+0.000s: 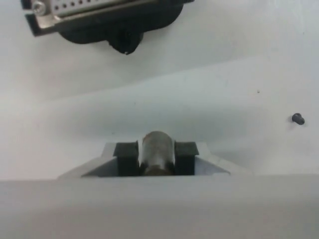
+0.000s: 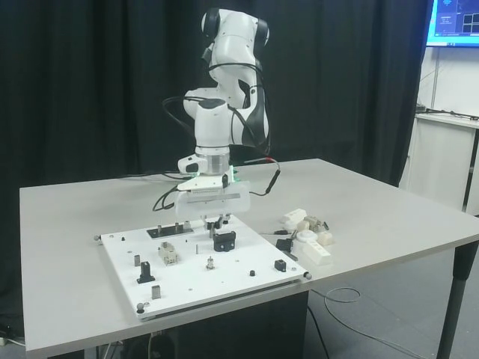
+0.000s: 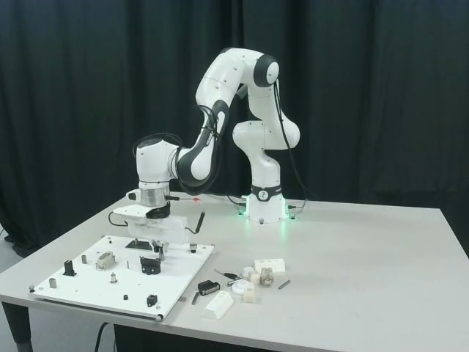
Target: Remove round peg 4.
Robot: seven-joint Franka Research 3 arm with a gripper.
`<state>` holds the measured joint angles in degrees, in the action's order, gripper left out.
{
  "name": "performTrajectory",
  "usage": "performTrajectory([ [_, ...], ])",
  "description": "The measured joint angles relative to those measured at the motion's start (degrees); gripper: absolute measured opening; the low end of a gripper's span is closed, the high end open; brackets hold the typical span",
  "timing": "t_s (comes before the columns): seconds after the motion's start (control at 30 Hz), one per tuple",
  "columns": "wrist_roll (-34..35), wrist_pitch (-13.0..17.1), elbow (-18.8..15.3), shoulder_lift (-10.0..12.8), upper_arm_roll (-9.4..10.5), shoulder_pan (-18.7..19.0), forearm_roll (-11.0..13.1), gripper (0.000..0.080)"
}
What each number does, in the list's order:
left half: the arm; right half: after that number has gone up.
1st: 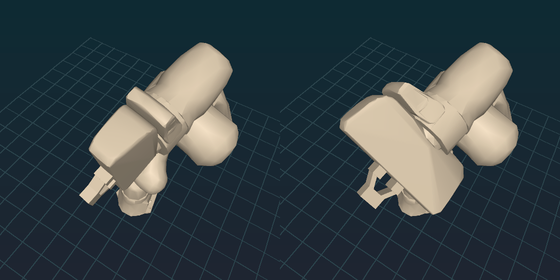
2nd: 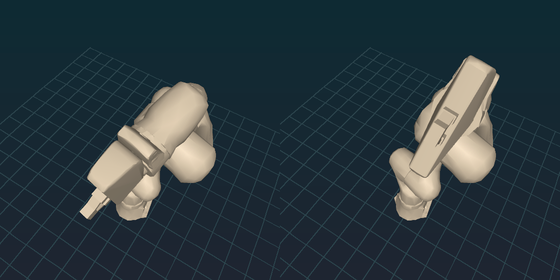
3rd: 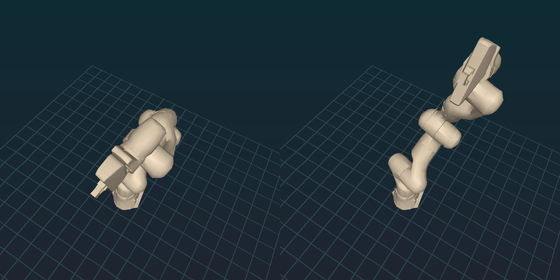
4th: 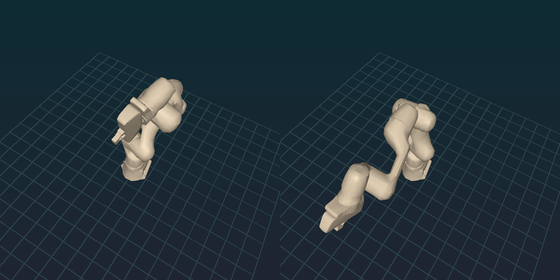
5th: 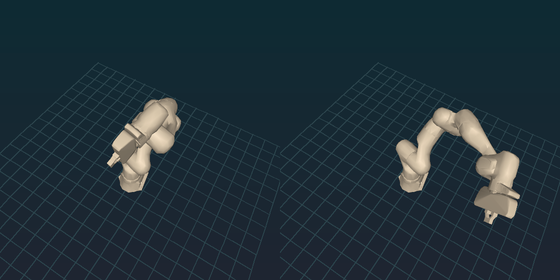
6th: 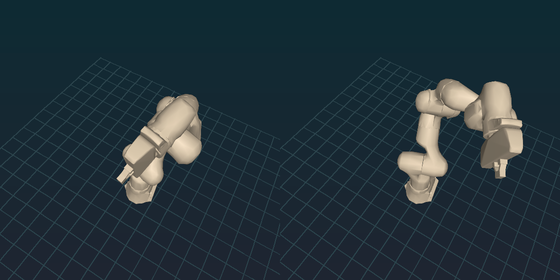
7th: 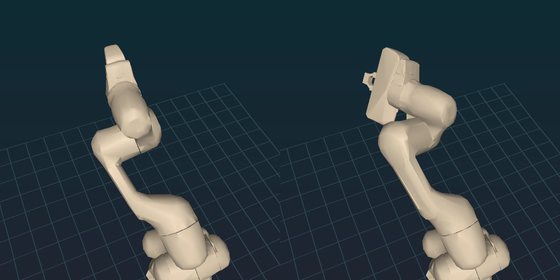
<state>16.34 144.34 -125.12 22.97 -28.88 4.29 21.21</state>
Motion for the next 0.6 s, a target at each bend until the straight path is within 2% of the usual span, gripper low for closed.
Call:
performTrajectory([
  [0.17,0.4,-0.2,0.0,-0.7,-0.11,0.1,-0.7,0.0149],
  [0.33,1.1,-0.8,0.3,-2.3,-0.20,0.3,-2.1,0.0149],
  [0.6,5.2,-3.8,1.1,-5.2,-0.53,0.7,-6.7,0.0149],
])
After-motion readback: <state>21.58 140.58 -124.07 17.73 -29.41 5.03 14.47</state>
